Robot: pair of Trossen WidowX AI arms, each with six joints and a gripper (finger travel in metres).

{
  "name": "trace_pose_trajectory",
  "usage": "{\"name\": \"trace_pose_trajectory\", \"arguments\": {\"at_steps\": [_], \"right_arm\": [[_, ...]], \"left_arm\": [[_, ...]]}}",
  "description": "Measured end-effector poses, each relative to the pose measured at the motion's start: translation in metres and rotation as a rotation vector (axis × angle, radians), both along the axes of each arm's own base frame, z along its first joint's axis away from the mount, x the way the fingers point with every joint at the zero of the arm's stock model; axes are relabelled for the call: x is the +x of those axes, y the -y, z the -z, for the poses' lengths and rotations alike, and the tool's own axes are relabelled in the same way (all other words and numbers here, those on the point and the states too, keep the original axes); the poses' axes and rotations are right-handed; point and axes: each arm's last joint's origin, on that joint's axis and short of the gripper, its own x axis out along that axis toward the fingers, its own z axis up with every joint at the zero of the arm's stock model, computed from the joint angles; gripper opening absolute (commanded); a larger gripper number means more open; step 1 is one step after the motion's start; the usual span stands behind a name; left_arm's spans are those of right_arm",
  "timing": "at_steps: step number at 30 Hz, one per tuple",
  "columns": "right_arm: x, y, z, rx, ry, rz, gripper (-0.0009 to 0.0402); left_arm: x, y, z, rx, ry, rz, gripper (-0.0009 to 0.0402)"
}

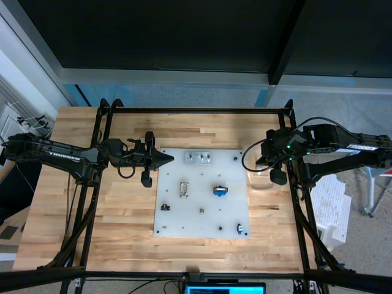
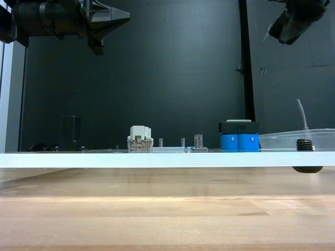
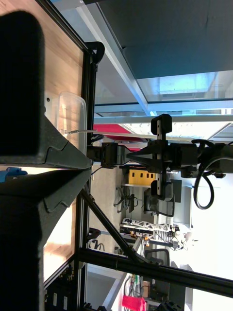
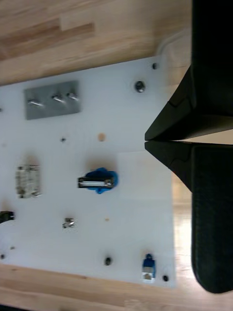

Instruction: Pick the RJ45 connector and install on taskboard

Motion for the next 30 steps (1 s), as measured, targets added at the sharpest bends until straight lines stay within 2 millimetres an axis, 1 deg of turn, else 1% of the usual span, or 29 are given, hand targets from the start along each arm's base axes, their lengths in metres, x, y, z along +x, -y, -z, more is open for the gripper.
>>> {"name": "trace_pose_trajectory", "arguments": {"at_steps": [5,9,22,30], "right_arm": [[-0.006,-0.001,0.004,0.02,-0.077,-0.047,0.0],[-0.012,0.0,0.006,-0.011,-0.123,-0.085,0.0],[-0.033,0.027,0.012,-0.104,-0.283,-0.092,0.0],[-0.039,0.04,0.015,-0.149,-0.324,-0.108,0.0]], "left_arm": [[0.0,0.0,0.0,0.0,0.0,0.0,0.0],[0.0,0.0,0.0,0.0,0.0,0.0,0.0],[0.0,0.0,0.0,0.0,0.0,0.0,0.0],[0.0,0.0,0.0,0.0,0.0,0.0,0.0]]}}
